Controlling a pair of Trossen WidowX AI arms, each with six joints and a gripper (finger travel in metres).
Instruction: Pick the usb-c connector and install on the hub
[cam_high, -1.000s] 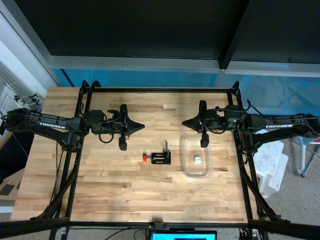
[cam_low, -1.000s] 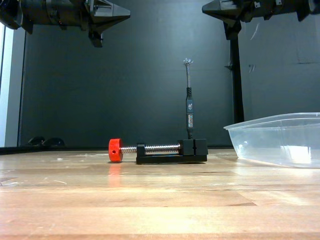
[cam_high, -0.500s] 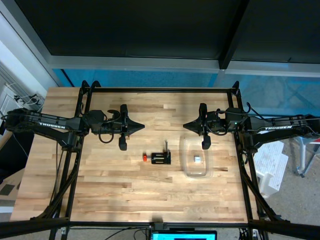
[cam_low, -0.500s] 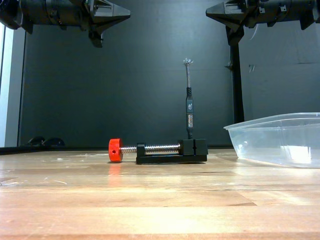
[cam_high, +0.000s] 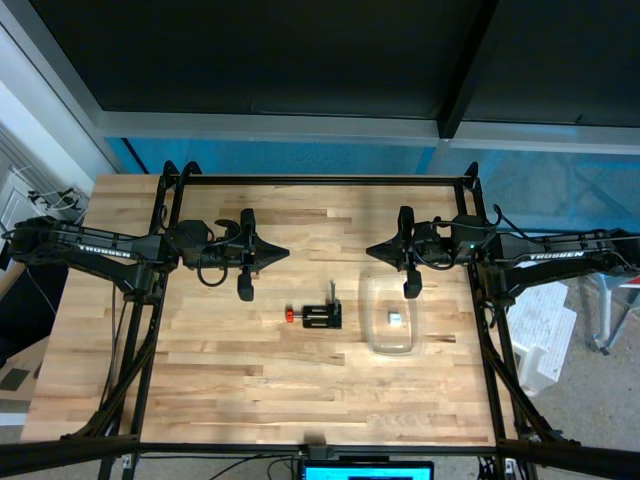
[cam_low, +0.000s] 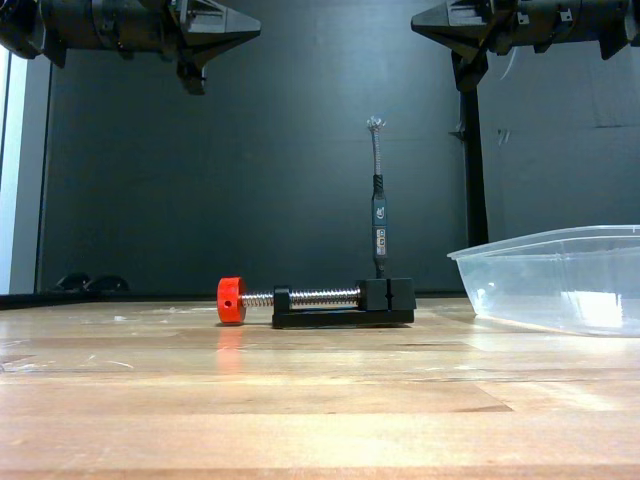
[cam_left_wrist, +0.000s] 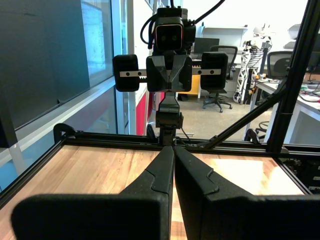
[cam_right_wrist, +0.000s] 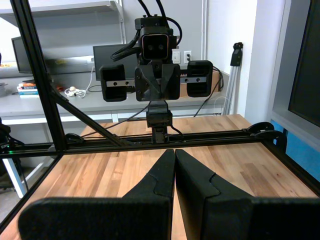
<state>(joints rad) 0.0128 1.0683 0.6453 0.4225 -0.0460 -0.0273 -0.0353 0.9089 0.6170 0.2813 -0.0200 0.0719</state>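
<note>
Over the last second the right gripper (cam_high: 368, 250) has slid a touch toward the right of the high view, and in the last half second it has barely shifted; everything else lies as it did. It hangs right of centre, well above the table (cam_high: 220, 370), just beyond the far rim of the clear plastic tray (cam_high: 385, 342), and the right wrist view shows its two fingers (cam_right_wrist: 162, 172) pressed together with nothing between them. Facing it across the middle, left of centre in the high view, the left gripper (cam_high: 287, 252) hangs at about the same height; the left wrist view shows its fingers (cam_left_wrist: 161, 170) clenched on nothing as well. In the low view both grippers sit along the top edge, far above the board. The hub (cam_high: 320, 317) rests on the wood at the centre of the high view, between the two grippers and nearer the camera, with its orange-red knob (cam_high: 290, 316) pointing left and its thin dark rod (cam_low: 379, 215) standing upright from the right end. Just right of the hub, not touching it, lies the tray, and inside it is a small white squarish piece (cam_high: 394, 318). Where the usb-c connector lies cannot be told; it is too small to pick out.
</note>
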